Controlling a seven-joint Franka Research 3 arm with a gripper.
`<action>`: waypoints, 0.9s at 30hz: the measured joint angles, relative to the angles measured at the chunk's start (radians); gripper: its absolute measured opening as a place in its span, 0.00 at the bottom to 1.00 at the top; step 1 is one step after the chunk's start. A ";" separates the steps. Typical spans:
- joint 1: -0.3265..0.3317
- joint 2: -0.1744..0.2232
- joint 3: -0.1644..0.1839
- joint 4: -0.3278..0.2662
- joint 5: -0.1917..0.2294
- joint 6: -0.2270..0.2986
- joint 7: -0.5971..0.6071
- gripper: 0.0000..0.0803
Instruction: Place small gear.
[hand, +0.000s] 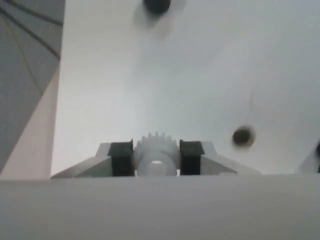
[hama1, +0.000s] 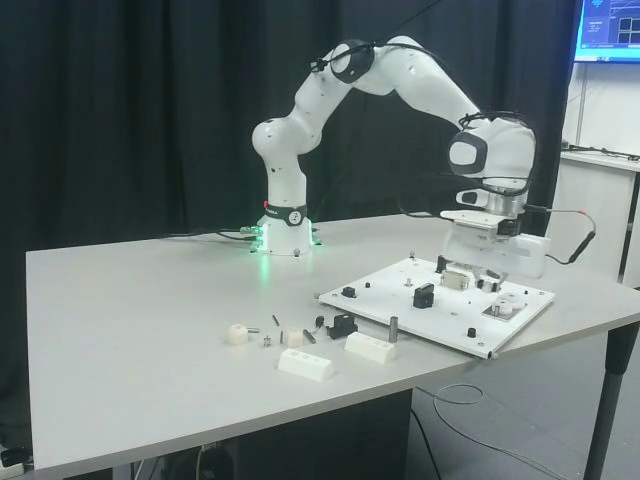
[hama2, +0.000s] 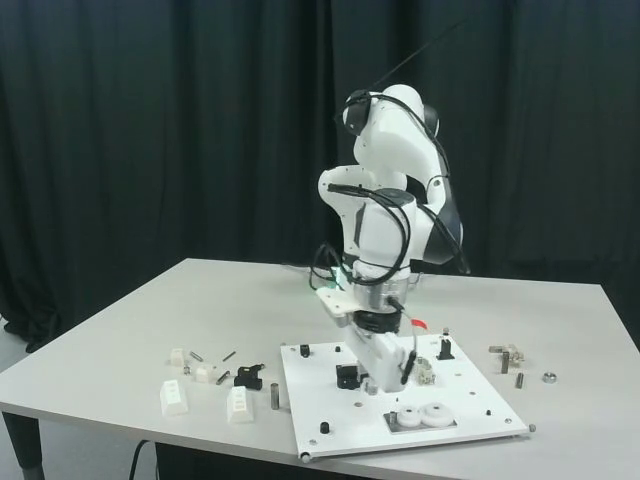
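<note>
In the wrist view the small white gear (hand: 156, 152) sits clamped between the two black pads (hand: 120, 158) of my gripper (hand: 156, 159), teeth pointing away from the camera. The gripper is shut on it just above the white assembly board (hand: 200, 75). In the first room view the gripper (hama1: 462, 277) hangs low over the board (hama1: 380, 300), a little way from the plate with two mounted gears (hama1: 508, 304). In the second room view the gripper (hama2: 378, 388) is above the board (hama2: 310, 420), close to the two white gears (hama2: 422, 417).
Black pegs (hand: 242, 136) and a black block (hama1: 424, 295) stand on the board. Loose white blocks (hama1: 307, 363), a black part (hama1: 342, 325) and small pins lie on the grey table (hama1: 130, 300) in front of the board. Metal bits (hama2: 507, 352) lie beside it.
</note>
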 joint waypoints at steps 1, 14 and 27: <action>-0.006 0.000 -0.001 0.000 -0.011 0.000 0.000 0.24; -0.158 -0.006 0.022 0.002 -0.135 0.000 -0.056 0.24; -0.435 -0.013 0.173 0.004 -0.182 0.046 -0.212 0.24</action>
